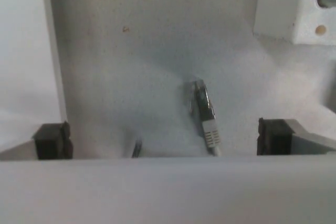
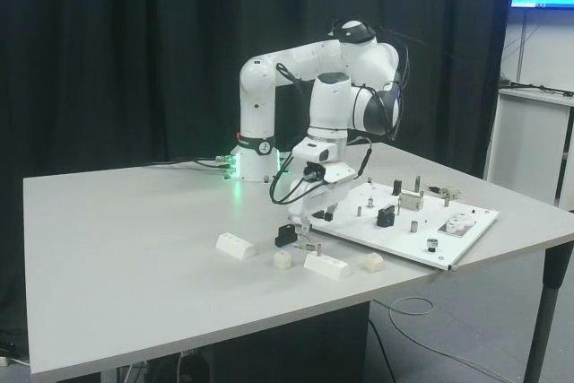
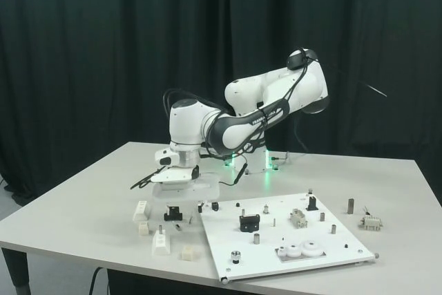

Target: Remove BNC.

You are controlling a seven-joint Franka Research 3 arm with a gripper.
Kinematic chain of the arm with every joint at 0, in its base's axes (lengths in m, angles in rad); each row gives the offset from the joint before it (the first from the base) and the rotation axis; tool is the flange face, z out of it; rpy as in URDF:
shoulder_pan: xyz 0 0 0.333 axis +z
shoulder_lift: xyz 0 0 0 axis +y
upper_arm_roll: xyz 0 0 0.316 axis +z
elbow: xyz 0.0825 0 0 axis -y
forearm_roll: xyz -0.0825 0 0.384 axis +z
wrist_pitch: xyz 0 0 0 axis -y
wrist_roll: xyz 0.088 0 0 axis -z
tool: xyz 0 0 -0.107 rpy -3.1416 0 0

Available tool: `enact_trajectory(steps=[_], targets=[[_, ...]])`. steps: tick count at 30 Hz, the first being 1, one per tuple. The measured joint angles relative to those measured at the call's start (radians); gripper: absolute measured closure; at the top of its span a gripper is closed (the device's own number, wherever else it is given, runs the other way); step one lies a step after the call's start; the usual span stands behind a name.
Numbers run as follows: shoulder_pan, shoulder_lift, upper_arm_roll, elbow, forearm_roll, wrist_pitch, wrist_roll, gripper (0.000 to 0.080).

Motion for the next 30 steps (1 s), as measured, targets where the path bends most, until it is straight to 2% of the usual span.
enact_trajectory(steps=[10, 30], targets=[[0.001, 0.0, -0.005, 0.001, 0.0, 0.0, 0.0, 0.0004], [0.001, 0.0, -0.013, 0.005, 0.0, 0.001, -0.01, 0.0003]])
